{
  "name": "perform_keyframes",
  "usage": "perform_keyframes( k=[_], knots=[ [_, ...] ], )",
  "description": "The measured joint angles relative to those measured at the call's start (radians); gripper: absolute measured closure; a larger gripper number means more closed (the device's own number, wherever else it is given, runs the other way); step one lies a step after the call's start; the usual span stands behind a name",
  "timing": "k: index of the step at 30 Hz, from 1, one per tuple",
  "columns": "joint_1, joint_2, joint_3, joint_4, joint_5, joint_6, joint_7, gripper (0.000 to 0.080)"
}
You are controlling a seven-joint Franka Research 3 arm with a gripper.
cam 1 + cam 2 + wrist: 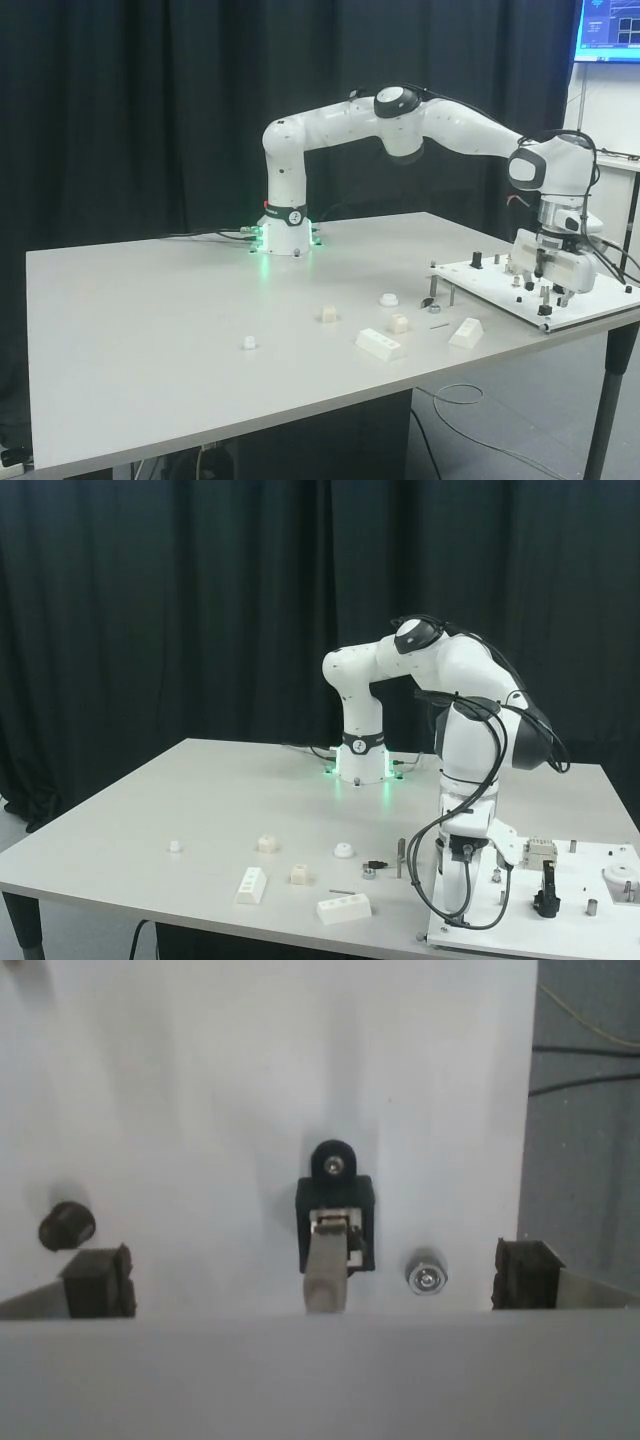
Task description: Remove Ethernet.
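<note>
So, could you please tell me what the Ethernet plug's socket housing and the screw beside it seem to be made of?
The socket housing looks like matte black plastic, dull with no glints. The screw beside it looks like bright metal, probably steel, since its head shines. The board under both is smooth and white; its material is unclear.

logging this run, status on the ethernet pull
Hand open, fingers either side of the plug, not touching. Plug seated in black socket on the white board. Nothing in the way.
</note>
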Motion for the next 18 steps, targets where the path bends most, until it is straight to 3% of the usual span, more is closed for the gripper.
perform_keyframes(
  k=[18],
  knots=[
    [-0.004, 0.0, 0.027, -0.001, -0.014, 0.011, -0.021, 0.0003]
  ],
)
